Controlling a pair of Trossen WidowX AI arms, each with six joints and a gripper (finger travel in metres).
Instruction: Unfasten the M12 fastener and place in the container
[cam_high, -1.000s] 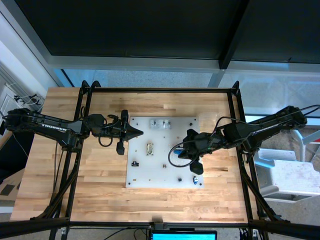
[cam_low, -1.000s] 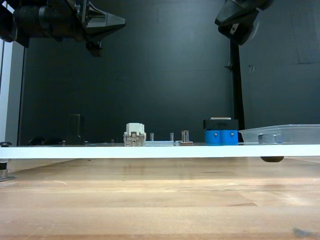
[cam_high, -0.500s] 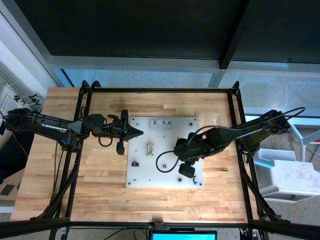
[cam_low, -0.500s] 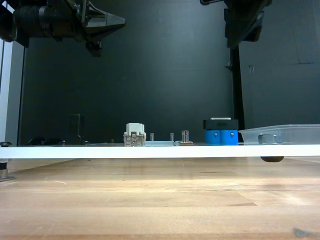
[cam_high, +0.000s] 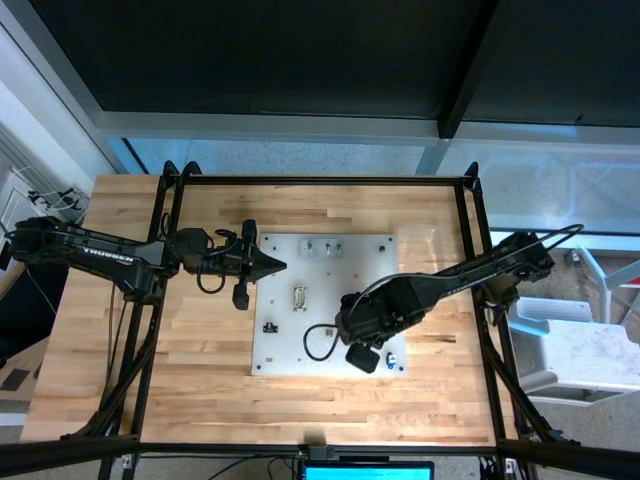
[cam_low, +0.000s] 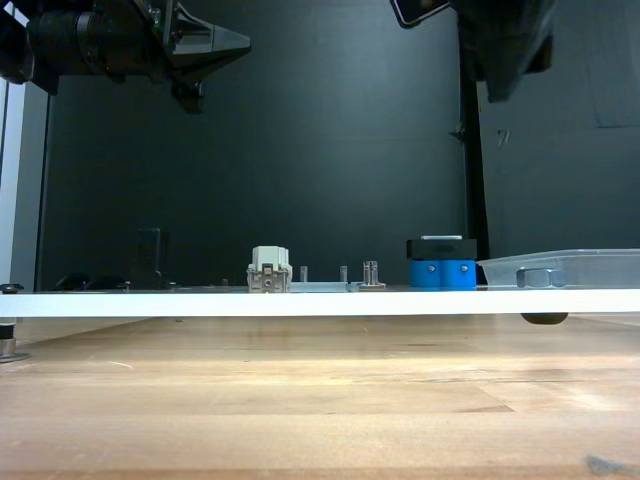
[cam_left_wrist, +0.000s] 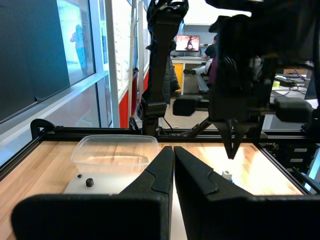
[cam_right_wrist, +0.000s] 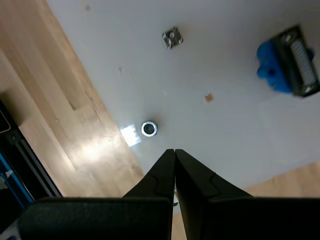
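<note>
Pale wood-plank tabletop (cam_high: 200, 340) | flat white board (cam_high: 280, 350) | clear rounded plastic container (cam_left_wrist: 115, 150) by board's far right corner | left hand (cam_left_wrist: 173, 150) pinched closed, empty, high over board's left edge | right hand (cam_right_wrist: 174, 151) closed too, empty, hovering over board's near right | tiny silver M12 fastener (cam_right_wrist: 149, 128) on board below right hand, untouched, outside container

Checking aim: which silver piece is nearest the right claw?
The round nut, almost under the right claw; square piece sits farther. Left claw hovers at board's left.
</note>
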